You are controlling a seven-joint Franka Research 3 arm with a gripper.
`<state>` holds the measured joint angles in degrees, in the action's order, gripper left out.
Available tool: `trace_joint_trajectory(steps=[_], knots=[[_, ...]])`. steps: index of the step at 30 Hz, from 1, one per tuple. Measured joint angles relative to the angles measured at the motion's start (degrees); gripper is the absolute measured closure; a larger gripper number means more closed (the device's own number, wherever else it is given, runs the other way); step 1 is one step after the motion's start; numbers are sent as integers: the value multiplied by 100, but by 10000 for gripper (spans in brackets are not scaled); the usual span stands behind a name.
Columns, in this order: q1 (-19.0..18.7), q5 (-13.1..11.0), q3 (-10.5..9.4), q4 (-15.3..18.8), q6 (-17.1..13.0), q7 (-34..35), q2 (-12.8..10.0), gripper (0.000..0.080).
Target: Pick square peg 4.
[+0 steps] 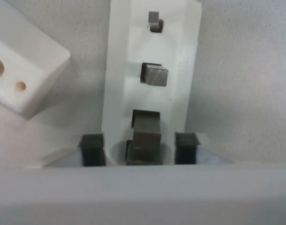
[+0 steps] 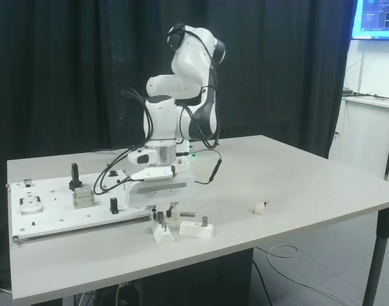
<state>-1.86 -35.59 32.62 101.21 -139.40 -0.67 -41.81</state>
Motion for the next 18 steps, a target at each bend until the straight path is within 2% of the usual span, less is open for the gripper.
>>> trace_joint_trajectory(steps=[1, 2, 10, 11, 18], knots=[[0, 0, 6, -10, 23, 11, 0, 260], [0, 0, 11, -18, 43, 25, 0, 460], [28, 12, 25, -69, 215, 218, -1, 460], [33, 13, 25, -74, 232, 222, -1, 648], [52, 22, 25, -106, 276, 223, -2, 648]])
